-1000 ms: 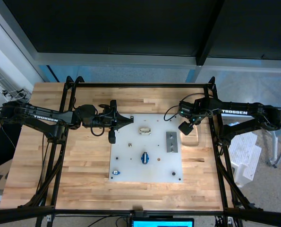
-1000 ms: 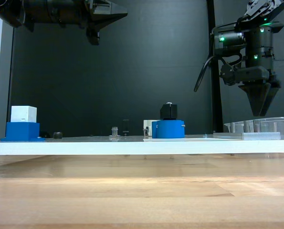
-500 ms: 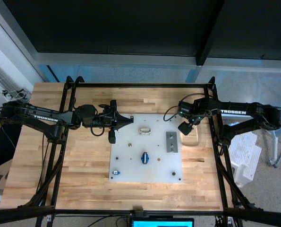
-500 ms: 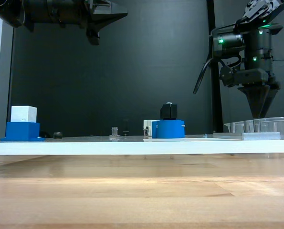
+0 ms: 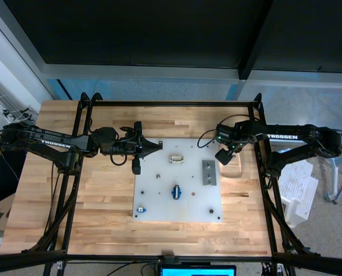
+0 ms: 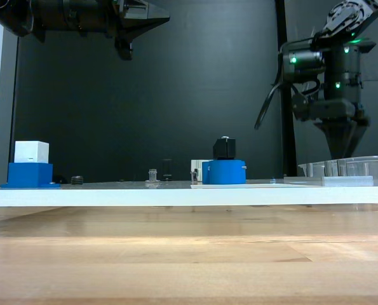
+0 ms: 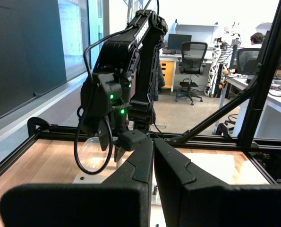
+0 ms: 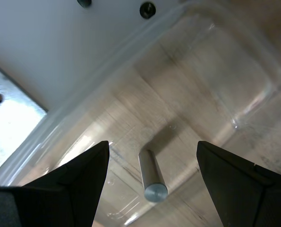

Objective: Pick the 16mm cylinder and install on the taskboard

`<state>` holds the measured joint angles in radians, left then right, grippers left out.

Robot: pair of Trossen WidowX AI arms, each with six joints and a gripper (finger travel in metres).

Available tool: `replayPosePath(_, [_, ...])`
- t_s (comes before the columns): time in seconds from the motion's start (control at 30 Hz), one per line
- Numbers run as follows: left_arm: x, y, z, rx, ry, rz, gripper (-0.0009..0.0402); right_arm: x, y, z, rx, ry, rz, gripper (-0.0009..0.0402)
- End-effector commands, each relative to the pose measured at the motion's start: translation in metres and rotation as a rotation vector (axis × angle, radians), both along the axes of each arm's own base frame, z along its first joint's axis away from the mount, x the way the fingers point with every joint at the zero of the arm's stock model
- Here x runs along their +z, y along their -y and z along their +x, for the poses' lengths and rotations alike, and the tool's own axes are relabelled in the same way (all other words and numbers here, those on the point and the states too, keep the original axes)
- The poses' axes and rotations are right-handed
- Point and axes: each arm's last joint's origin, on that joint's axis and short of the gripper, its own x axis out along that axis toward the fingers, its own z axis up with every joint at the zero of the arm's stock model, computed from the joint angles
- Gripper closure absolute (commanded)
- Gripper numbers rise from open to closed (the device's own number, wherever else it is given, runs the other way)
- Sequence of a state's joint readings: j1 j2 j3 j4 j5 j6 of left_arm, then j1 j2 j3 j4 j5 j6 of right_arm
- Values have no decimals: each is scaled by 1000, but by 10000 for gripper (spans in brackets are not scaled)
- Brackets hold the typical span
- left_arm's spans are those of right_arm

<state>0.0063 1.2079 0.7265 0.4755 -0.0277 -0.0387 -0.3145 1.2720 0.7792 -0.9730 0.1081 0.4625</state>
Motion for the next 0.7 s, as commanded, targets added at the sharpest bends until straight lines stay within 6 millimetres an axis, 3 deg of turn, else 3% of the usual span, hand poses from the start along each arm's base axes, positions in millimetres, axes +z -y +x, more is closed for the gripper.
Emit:
replayPosePath(0.03, [0, 0, 0, 0, 0, 0, 392, -12, 0, 1, 7, -40, 12, 135])
replayPosePath(0.57, [0, 0, 0, 0, 0, 0, 392, -49, 6, 15, 20, -83, 30, 135])
replayPosePath(0.7, [0, 0, 0, 0, 0, 0, 392, -54, 7, 16, 20, -90, 33, 154])
